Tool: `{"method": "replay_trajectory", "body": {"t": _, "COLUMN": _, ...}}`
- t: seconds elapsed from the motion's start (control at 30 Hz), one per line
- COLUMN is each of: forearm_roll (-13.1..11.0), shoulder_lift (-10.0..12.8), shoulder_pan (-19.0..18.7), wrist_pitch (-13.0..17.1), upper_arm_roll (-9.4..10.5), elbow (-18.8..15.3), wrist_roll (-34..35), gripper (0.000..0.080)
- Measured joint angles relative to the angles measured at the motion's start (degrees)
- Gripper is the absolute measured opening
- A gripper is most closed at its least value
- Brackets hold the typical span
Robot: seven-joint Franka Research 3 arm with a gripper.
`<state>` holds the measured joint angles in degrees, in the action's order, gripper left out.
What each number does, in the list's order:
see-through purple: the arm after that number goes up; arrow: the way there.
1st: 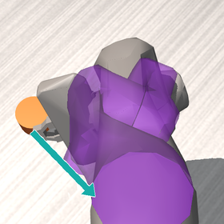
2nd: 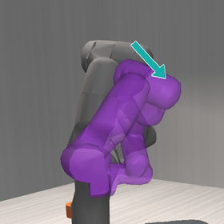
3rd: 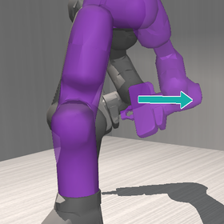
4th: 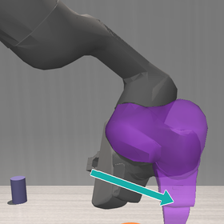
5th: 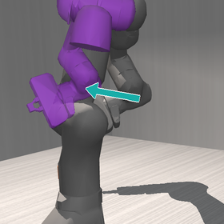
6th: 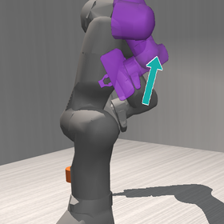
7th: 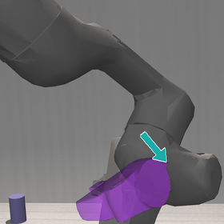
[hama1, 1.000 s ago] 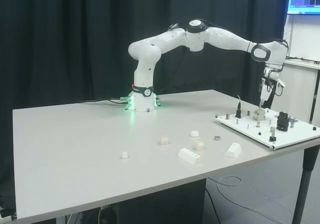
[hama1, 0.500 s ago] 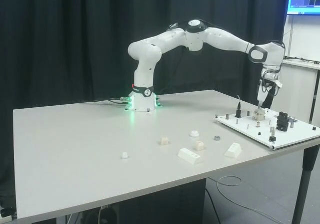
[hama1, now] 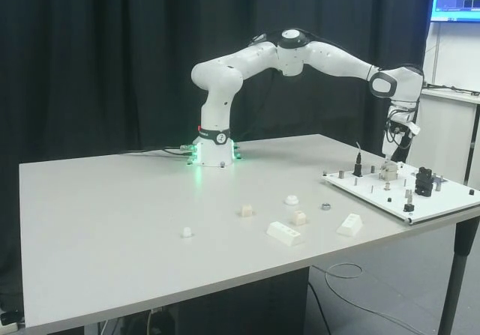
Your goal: Insert round peg 3.
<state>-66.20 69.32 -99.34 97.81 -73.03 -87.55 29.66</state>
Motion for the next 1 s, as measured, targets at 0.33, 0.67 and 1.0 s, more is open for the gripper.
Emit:
{"method": "replay_trajectory", "body": {"t": 0.33, "forearm_roll": -0.78, "shoulder_lift": 0.0, "shoulder_pan": -1.27, "wrist_pitch": 1.75, "upper_arm_roll": 0.24, "elbow": -1.32, "wrist_roll": -0.07, "gripper": 0.0112}}
{"method": "replay_trajectory", "body": {"t": 0.67, "forearm_roll": -1.04, "shoulder_lift": 0.0, "shoulder_pan": -2.06, "wrist_pitch": 4.07, "upper_arm_roll": 0.83, "elbow": -2.13, "wrist_roll": -0.07, "gripper": 0.0112}}
{"method": "replay_trajectory", "body": {"t": 1.0, "forearm_roll": -1.24, "shoulder_lift": 0.0, "shoulder_pan": -2.31, "wrist_pitch": 5.8, "upper_arm_roll": 1.48, "elbow": -2.41, "wrist_roll": -0.07, "gripper": 0.0112}}
